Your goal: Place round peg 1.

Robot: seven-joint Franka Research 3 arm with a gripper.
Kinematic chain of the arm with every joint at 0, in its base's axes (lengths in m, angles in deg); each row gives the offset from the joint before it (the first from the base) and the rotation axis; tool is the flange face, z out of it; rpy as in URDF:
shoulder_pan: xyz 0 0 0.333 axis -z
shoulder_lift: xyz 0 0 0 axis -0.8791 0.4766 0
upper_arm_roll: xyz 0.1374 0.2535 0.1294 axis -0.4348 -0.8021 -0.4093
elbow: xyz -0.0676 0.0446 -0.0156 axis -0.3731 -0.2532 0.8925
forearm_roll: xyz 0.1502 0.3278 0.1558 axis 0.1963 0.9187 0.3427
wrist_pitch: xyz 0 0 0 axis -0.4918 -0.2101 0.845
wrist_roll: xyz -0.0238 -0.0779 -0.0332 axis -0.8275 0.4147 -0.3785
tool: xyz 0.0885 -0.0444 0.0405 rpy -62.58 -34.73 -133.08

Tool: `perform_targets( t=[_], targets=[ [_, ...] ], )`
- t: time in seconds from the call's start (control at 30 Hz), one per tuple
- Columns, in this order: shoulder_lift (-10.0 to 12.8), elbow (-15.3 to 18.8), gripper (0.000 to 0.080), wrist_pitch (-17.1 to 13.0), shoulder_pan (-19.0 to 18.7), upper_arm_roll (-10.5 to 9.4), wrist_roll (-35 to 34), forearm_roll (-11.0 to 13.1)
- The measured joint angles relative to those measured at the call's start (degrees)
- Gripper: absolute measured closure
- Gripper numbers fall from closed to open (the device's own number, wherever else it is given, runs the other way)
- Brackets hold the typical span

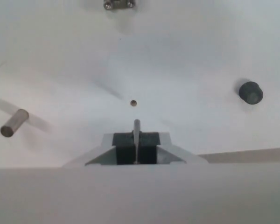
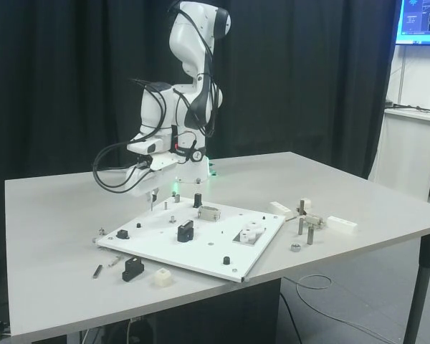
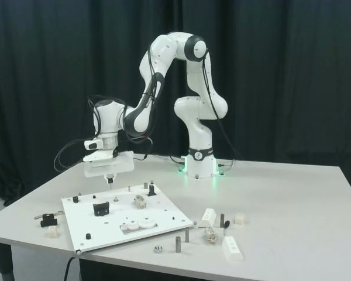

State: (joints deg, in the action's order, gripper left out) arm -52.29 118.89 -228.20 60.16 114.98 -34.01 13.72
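A thin grey round peg [image 1: 136, 127] stands upright between the black pads [image 1: 125, 149] of my gripper [image 1: 136, 150], which is shut on it. The peg's lower end hangs a little above the white board [image 1: 186, 56], close to a small round hole [image 1: 133, 103] but apart from it. From the first room view, the gripper [image 2: 152, 195] hovers over the board's [image 2: 201, 247] far left part, peg tip [image 2: 152, 206] pointing down. In the second room view the gripper [image 3: 109, 177] sits above the board's [image 3: 120, 231] back edge.
On the board stand a thicker grey peg [image 1: 14, 123], a black round knob [image 1: 250, 92], a black block [image 2: 185, 230] and white gears [image 2: 251, 230]. Loose pieces lie on the table: a black clamp [image 2: 132, 269], a white cube [image 2: 161, 278], white blocks [image 2: 342, 223] and upright bolts [image 3: 178, 243].
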Motion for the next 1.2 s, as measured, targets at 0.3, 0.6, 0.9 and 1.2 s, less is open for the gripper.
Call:
perform_targets(
  t=[0.3,0.6,0.9,1.2],
  targets=[
    [0.0,0.0,0.0785,0.0,-0.3,0.0,0.0,0.0],
    [0.0,-0.1,0.0785,0.0,-0.4,0.0,0.0,0.0],
    [0.0,-0.2,0.0785,0.0,-0.4,0.01,-0.1,0.0],
    [-0.3,-0.2,0.0785,0.1,-1.0,-0.03,-0.5,0.2]
  ],
)
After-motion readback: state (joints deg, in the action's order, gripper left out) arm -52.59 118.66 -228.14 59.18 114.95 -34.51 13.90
